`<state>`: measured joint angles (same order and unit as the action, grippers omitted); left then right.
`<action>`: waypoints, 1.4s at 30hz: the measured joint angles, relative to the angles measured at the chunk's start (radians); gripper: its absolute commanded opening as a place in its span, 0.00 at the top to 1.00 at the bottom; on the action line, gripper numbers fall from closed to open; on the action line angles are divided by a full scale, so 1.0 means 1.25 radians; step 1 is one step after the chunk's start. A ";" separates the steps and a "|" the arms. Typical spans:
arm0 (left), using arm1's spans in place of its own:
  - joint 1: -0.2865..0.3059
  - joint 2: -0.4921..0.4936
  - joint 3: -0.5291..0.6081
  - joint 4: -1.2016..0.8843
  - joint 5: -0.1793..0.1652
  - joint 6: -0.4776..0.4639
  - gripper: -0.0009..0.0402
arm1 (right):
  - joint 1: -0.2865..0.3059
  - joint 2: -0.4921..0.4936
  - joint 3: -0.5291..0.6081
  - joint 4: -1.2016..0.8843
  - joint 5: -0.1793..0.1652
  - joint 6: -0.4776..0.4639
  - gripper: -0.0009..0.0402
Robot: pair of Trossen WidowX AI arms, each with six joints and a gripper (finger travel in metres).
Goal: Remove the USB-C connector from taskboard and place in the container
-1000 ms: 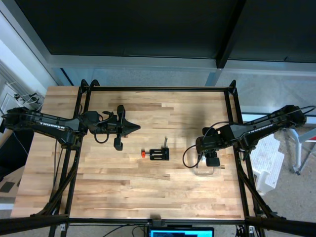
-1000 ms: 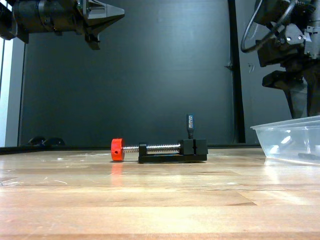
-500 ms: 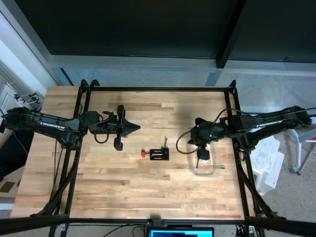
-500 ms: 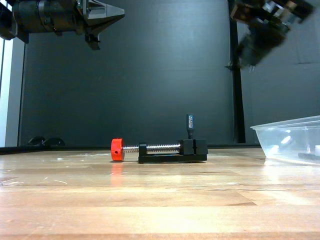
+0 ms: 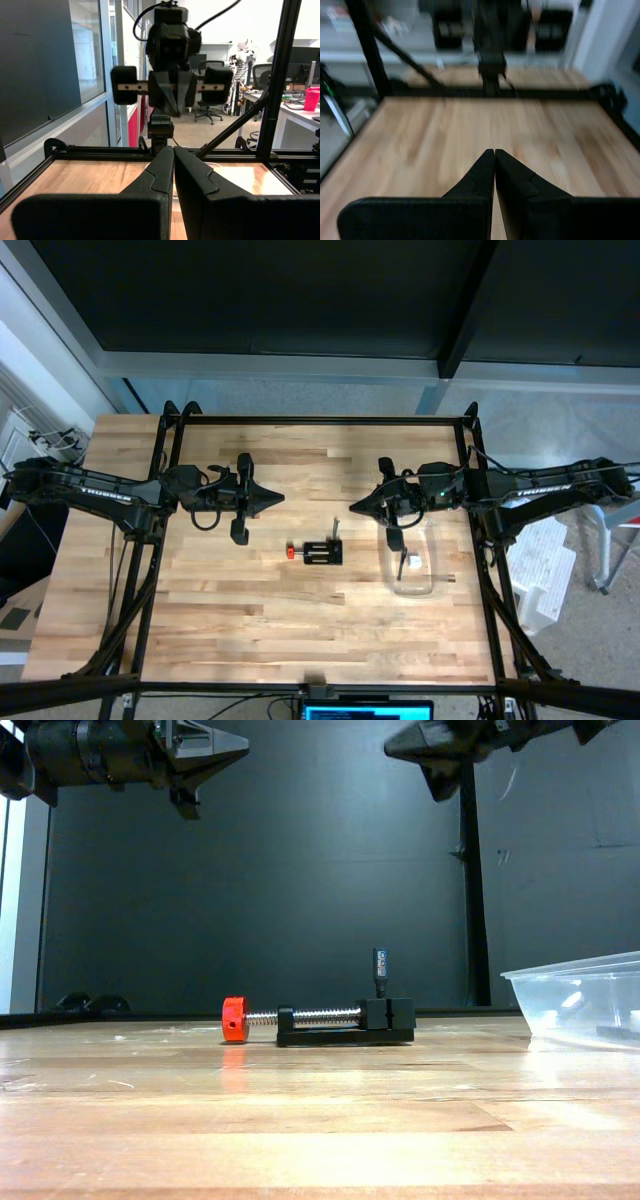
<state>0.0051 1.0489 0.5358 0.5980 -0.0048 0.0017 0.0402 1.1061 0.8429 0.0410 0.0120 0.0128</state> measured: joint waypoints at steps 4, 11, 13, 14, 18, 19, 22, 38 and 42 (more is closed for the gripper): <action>0.000 0.000 0.000 0.000 0.000 0.000 0.98 | -0.030 0.000 -0.034 0.108 -0.008 0.002 0.98; 0.000 0.000 0.000 0.000 0.000 0.000 0.98 | -0.060 0.000 -0.091 0.250 -0.012 0.004 0.98; 0.000 0.000 0.000 0.000 0.000 0.000 0.98 | -0.060 0.000 -0.106 0.277 -0.014 0.009 0.98; 0.000 0.000 0.000 0.000 0.000 0.000 0.98 | -0.060 0.000 -0.114 0.287 -0.022 0.013 0.98; 0.000 0.000 0.000 0.000 0.000 0.000 0.98 | -0.063 -0.001 -0.142 0.320 -0.027 0.028 0.98; 0.000 0.000 0.000 0.000 0.000 0.000 0.98 | -0.064 -0.002 -0.145 0.322 -0.026 0.029 0.98; 0.000 0.000 0.000 0.000 0.000 0.000 0.98 | -0.064 -0.005 -0.147 0.327 -0.025 0.040 0.98; 0.000 0.000 0.000 0.000 0.000 0.000 0.98 | -0.074 -0.005 -0.149 0.331 -0.027 0.048 0.98; 0.000 0.000 0.000 0.000 0.000 0.000 0.98 | -0.074 -0.005 -0.149 0.331 -0.028 0.047 0.98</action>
